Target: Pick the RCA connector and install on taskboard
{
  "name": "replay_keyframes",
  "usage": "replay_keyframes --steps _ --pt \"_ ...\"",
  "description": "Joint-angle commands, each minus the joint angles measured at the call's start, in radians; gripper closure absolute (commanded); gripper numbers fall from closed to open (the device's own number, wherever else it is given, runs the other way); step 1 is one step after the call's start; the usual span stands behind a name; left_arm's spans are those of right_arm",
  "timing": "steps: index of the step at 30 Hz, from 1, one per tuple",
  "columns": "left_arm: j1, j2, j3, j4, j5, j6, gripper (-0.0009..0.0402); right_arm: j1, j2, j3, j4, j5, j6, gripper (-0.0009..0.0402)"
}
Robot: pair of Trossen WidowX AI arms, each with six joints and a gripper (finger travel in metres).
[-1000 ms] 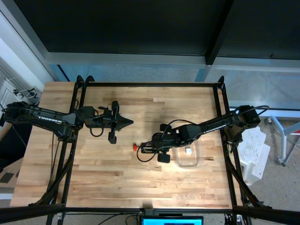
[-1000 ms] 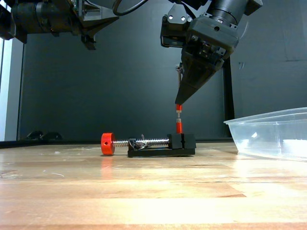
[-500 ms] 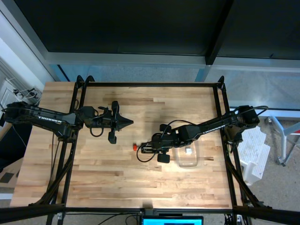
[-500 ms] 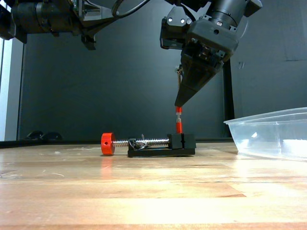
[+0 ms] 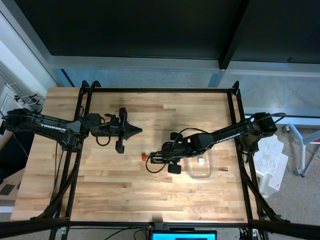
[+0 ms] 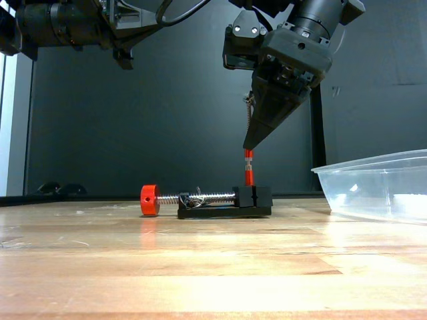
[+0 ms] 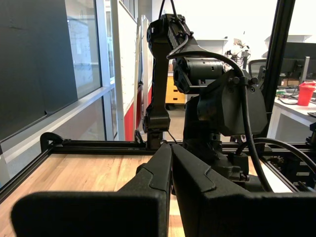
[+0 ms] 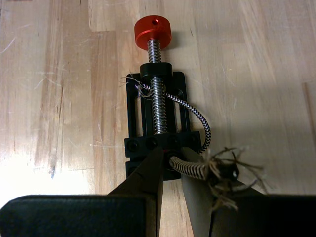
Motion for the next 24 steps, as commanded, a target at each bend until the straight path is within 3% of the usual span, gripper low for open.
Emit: replay_keyframes --steps 1,24 --pt "0.0 0.0 0.0 0.0 0.0 0.0 0.0393 0.0 0.0 -0.001 0.001 0.001 -0.003 0.0393" --pt "0.0 0.0 0.0 0.0 0.0 0.0 0.0393 0.0 0.031 -0.022 0.022 0.0 -0.007 0.0393"
